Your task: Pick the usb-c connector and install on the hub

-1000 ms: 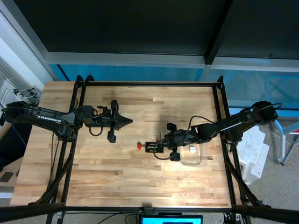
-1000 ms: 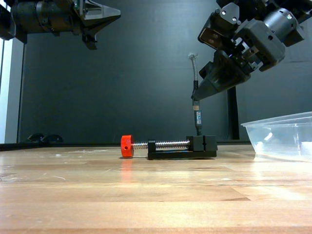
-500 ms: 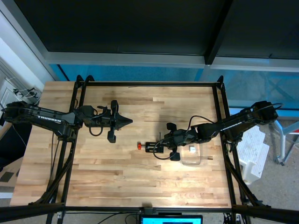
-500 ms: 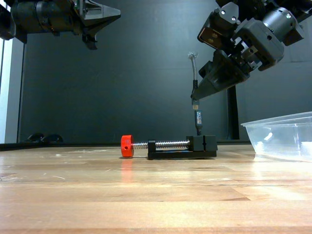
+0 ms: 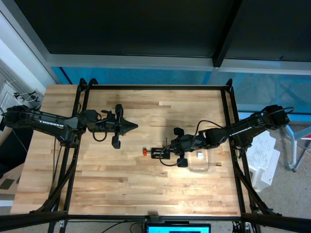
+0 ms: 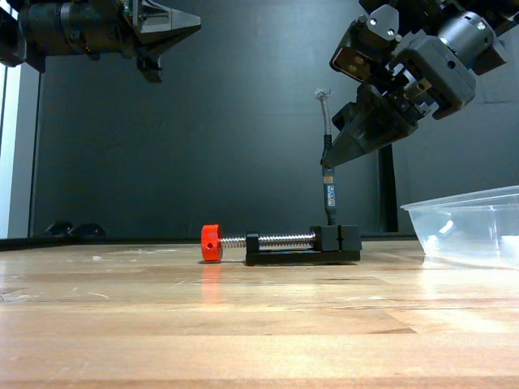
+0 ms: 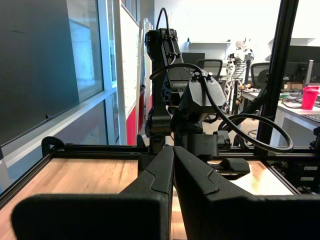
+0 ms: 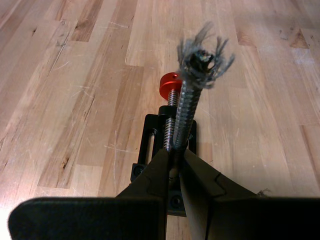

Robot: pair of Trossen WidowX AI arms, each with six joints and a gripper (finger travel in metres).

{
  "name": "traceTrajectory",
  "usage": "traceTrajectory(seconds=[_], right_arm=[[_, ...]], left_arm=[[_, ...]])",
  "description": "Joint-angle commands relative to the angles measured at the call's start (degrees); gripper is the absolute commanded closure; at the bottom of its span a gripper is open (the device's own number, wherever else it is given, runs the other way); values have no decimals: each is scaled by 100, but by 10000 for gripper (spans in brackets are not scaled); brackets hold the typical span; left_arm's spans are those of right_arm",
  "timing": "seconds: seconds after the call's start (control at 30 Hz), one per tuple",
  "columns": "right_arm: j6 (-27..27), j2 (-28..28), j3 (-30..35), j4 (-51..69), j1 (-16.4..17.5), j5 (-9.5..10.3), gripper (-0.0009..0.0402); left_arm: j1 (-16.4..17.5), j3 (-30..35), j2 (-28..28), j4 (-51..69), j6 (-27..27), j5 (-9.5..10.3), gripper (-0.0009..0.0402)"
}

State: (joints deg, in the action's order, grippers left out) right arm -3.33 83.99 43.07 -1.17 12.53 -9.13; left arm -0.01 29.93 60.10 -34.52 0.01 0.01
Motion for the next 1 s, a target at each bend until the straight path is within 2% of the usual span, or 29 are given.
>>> traceTrajectory(seconds=[0.03, 0.77, 1.0], right_arm=[[-2, 0, -9, 9, 2, 4, 393], [-188, -2, -20, 52, 9, -35, 393], [-192, 188, -46, 24, 7, -33, 393]], left_arm=[[0, 2, 0, 0, 0, 0, 393], [0, 2, 2, 0, 0, 0, 393], [0, 2, 2, 0, 0, 0, 393]])
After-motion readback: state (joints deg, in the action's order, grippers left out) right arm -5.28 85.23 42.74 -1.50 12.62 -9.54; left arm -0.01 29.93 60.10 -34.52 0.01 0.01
